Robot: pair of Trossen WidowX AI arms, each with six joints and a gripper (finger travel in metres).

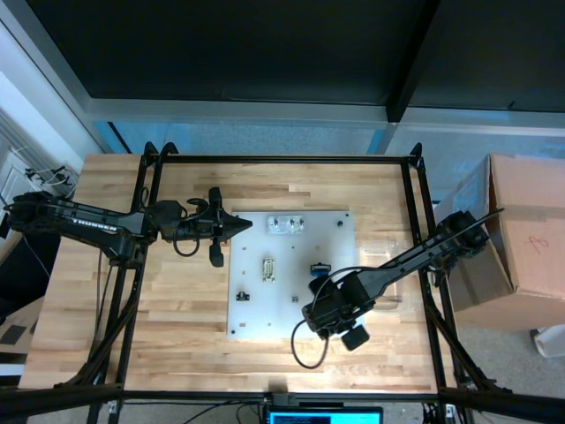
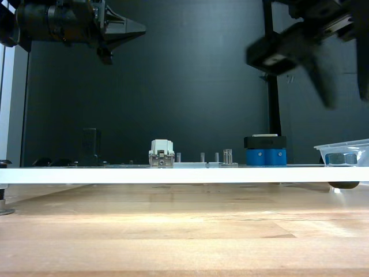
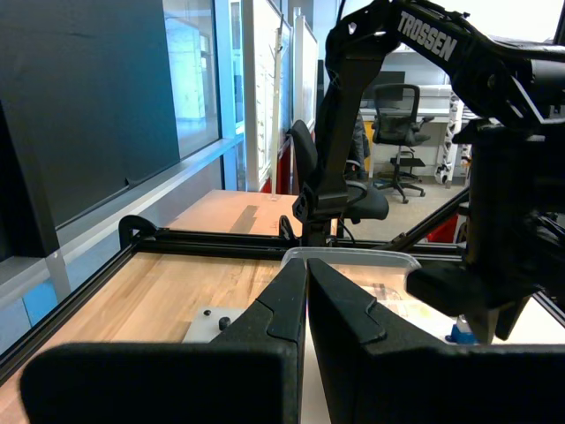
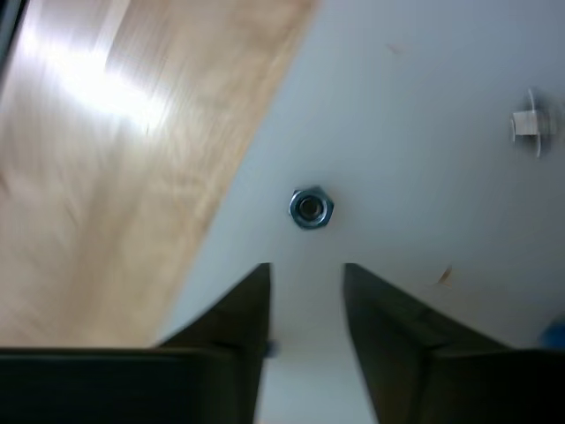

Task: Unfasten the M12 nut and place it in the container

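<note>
r gripper (image 4: 306,269) is hanging over the white board (image 1: 265,309) at abt 5 o'clock of the board in the high view, w/ its arm reaching in from 3 o'clock. its jaws are standing apart w/ a gap btwn them, gripping nothing. in the low view it's showing blurred and well above the board.

m12 nut (image 4: 310,208) is sitting on its stud on the board, just ahead of the r fingertips and apart from them, w/ a dark centre showing in its bore. it's lying near the board edge, wooden table (image 4: 106,177) beside. in the low view the nut is sitting low, right at board level, at the 3 o'clock end, in front of the clear container (image 2: 351,145). in the high view the r gripper is covering that spot.

l gripper (image 1: 245,224) is hovering at the board's 10 o'clock corner, pointing toward 3 o'clock, high above the table in the low view. its jaws are pressing together, holding nothing.

white connector (image 2: 161,154) and blue block (image 2: 265,156) are standing on the board. cardboard box (image 1: 521,238) is sitting off the table at 3 o'clock.
</note>
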